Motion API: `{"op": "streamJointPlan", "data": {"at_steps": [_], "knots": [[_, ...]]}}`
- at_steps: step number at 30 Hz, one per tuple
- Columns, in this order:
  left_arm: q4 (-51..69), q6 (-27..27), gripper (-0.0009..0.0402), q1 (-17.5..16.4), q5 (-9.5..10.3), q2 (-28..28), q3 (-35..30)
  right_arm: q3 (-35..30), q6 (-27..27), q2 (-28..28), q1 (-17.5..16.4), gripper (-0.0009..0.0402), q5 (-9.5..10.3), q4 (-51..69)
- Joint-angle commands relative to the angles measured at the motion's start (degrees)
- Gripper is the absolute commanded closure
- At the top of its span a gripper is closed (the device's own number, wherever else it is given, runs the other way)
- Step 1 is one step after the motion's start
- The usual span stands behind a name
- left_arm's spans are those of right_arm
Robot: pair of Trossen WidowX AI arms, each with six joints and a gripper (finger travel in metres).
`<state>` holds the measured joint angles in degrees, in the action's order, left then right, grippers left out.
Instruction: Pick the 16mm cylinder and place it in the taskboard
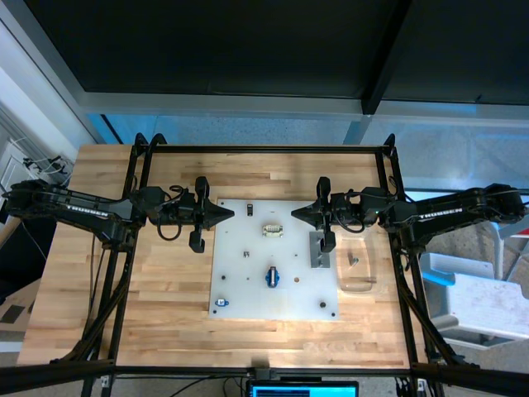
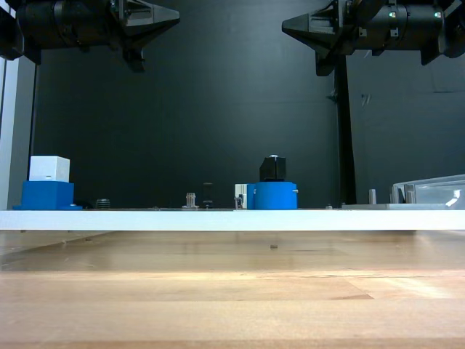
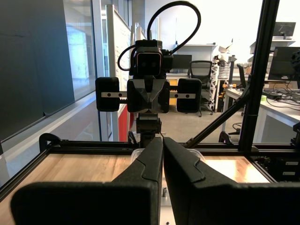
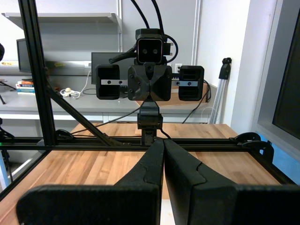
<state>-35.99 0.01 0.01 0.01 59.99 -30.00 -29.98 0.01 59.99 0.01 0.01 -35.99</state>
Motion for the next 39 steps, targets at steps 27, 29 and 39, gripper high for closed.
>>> {"op": "streamJointPlan", "data": {"at_steps": [27, 29, 39], "knots": [[0.1, 0.0, 0.0393, 0.0, 0.0, 0.0, 0.0, -1.4, -4.6, -0.3, -0.1, 0.0393, 0.04, 3.2], [0.1, 0.0, 0.0393, 0.0, 0.0, 0.0, 0.0, -2.2, -4.5, -0.5, -0.1, 0.0393, 0.02, 5.2], [0.1, 0.0, 0.0393, 0.0, 0.0, 0.0, 0.0, -13.7, -4.0, -0.5, -0.2, 0.0393, 0.02, 34.1]]}}
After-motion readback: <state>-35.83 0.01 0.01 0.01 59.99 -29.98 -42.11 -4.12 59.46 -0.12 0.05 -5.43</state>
